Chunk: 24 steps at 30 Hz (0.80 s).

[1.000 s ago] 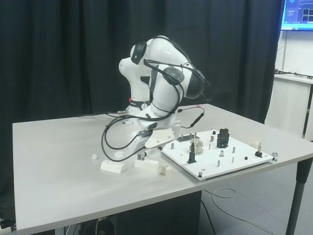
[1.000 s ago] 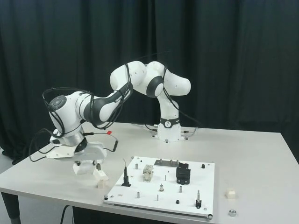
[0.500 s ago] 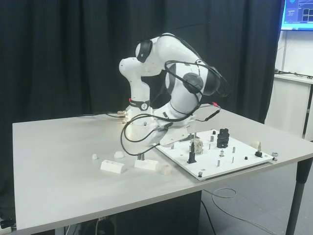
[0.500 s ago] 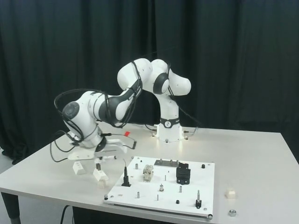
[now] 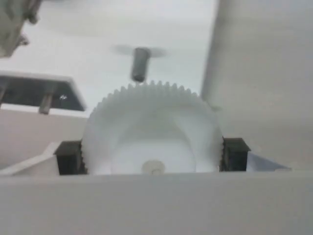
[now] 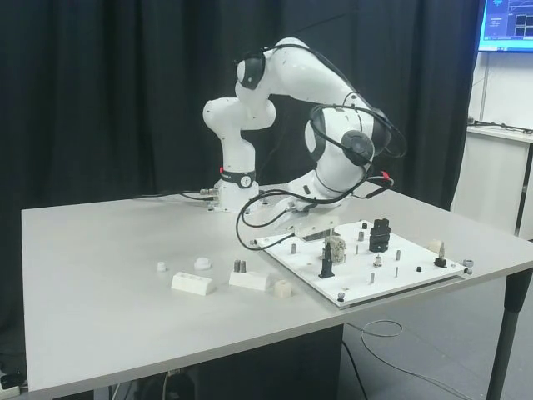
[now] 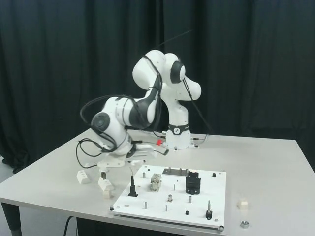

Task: Insert large gear.

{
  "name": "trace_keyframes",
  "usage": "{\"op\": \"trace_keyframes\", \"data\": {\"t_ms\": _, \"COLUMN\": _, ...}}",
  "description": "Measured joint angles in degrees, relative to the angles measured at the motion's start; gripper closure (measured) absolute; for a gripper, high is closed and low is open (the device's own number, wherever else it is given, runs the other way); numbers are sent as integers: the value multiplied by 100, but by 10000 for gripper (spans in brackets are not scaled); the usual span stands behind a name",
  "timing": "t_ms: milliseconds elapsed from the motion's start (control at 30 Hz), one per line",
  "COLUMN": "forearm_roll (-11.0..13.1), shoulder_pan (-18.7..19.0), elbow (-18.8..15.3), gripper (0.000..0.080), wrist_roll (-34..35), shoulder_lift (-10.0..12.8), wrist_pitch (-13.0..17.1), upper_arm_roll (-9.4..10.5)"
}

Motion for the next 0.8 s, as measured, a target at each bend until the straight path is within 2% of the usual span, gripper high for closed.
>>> {"op": "trace_keyframes", "data": {"t_ms": 233, "forearm_roll": -69, "shoulder_pan": 206, "elbow": -949, "gripper": 205, "wrist_roll": 189, "shoulder_lift": -557, "wrist_pitch": 543, "upper_arm_roll": 82}}
{"op": "trace_keyframes", "data": {"t_ms": 800, "forearm_roll": -105, "shoulder_pan": 641, "elbow": -2786, "gripper": 205, "wrist_roll": 276, "shoulder_lift": -1671, "wrist_pitch": 1832, "upper_arm_roll": 128}}
